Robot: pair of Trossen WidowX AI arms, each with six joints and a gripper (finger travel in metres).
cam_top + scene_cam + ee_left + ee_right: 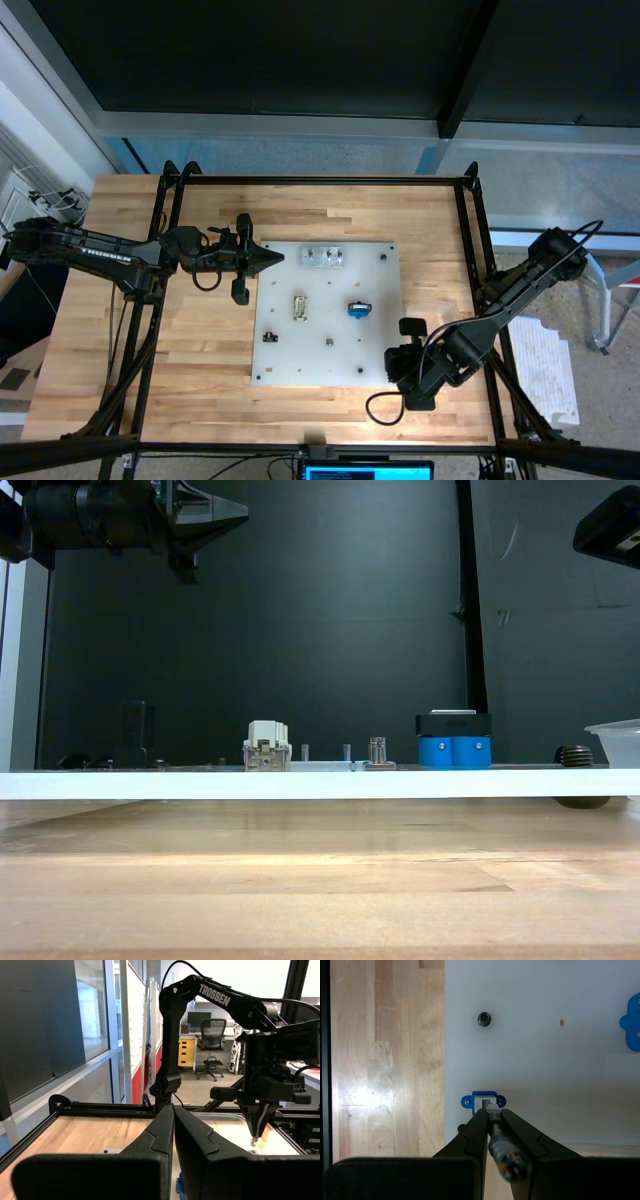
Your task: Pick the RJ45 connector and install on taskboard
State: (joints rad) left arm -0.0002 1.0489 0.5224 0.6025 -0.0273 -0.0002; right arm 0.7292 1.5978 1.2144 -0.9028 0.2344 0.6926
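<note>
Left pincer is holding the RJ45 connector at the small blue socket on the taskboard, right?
No, the right pincer holds the RJ45 connector there, per the right wrist view; the left pincer hangs shut above the taskboard's left edge.

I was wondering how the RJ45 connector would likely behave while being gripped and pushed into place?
Probably light and rigid: the RJ45 connector is tiny, pinched in the right gripper at a blue fitting on the taskboard. Its short cable stub sticks out behind, so it might twist in the grip. The left gripper hangs shut above the board's left edge.
</note>
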